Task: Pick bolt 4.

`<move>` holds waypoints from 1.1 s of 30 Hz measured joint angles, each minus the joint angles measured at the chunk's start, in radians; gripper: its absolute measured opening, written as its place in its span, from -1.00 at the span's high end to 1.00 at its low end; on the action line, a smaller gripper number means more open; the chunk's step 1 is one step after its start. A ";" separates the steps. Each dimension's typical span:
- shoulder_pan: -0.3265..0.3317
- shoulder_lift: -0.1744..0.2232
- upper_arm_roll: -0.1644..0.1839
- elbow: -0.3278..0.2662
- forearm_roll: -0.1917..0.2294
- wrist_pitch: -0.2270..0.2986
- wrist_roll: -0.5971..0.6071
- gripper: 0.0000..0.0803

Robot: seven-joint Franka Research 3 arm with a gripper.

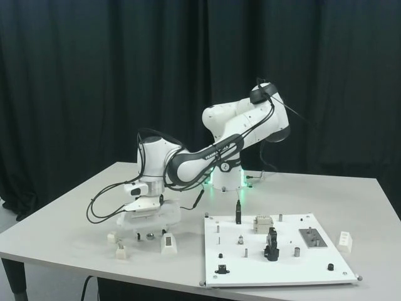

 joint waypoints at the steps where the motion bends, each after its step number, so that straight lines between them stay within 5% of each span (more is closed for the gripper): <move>1: 0.000 0.000 0.002 0.000 0.000 0.003 0.000 -0.99; 6: 0.000 0.000 0.004 0.000 0.000 0.005 0.000 -0.99; 7: 0.000 0.000 0.004 0.000 0.000 0.005 0.000 -0.69; 14: 0.000 0.000 0.005 0.000 0.000 0.005 -0.002 -0.69; 16: 0.000 0.000 0.006 0.000 0.000 0.005 -0.004 0.16; 21: -0.001 0.000 0.006 0.001 0.000 0.007 -0.005 0.16; 22: -0.001 0.001 0.006 0.001 0.000 0.007 -0.005 0.44; 33: -0.004 0.001 -0.002 0.007 0.000 0.010 -0.001 0.44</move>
